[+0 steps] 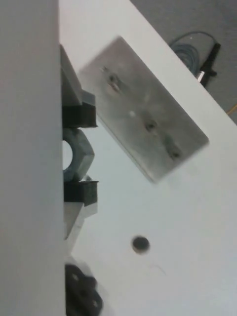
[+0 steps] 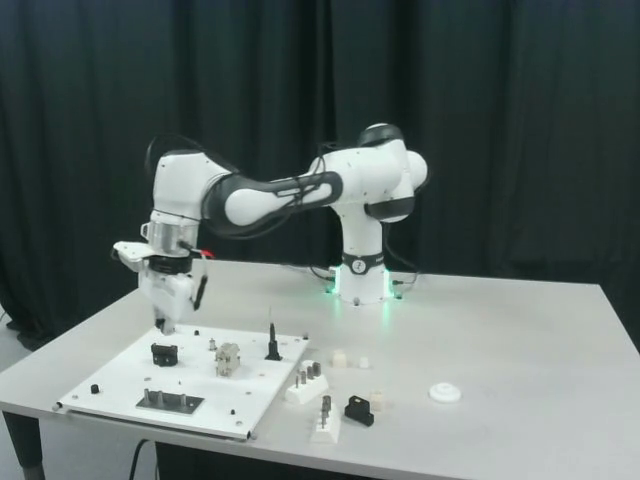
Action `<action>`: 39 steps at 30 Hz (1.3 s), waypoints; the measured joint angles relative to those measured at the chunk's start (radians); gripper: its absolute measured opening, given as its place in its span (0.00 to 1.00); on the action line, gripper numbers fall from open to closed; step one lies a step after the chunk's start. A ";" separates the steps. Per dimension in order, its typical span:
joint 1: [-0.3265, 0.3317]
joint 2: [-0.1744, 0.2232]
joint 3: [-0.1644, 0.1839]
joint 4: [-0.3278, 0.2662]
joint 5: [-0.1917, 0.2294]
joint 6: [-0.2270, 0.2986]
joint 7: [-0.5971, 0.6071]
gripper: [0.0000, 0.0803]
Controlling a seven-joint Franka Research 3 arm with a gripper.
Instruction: Insert bolt 4.
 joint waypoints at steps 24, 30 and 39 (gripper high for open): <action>-0.305 0.009 0.116 0.256 0.001 -0.018 -0.024 0.28; -0.350 0.009 0.143 0.297 -0.012 -0.020 -0.032 0.28; -0.410 0.009 0.185 0.361 -0.042 -0.015 -0.037 0.28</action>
